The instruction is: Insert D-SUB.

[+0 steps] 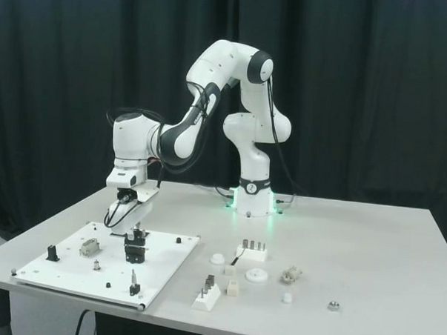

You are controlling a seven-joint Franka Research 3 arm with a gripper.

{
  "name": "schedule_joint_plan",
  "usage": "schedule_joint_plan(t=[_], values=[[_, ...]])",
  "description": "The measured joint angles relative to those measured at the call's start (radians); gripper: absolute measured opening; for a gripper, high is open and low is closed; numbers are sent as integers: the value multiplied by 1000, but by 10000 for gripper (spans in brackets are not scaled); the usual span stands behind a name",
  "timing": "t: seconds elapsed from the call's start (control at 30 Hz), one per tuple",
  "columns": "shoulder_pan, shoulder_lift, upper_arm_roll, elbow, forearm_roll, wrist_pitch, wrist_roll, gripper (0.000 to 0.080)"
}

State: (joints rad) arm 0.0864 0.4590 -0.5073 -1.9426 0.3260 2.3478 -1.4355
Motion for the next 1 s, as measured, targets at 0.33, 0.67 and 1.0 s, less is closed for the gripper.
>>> schedule_joint_plan(t=[0.33,0.67,1.0], values=[[1,0,0,-12,-1,21,-3,155],[3,-1,0,-14,-13,21,-6,155],[5,-4,0,-18,-19,20,-6,155]])
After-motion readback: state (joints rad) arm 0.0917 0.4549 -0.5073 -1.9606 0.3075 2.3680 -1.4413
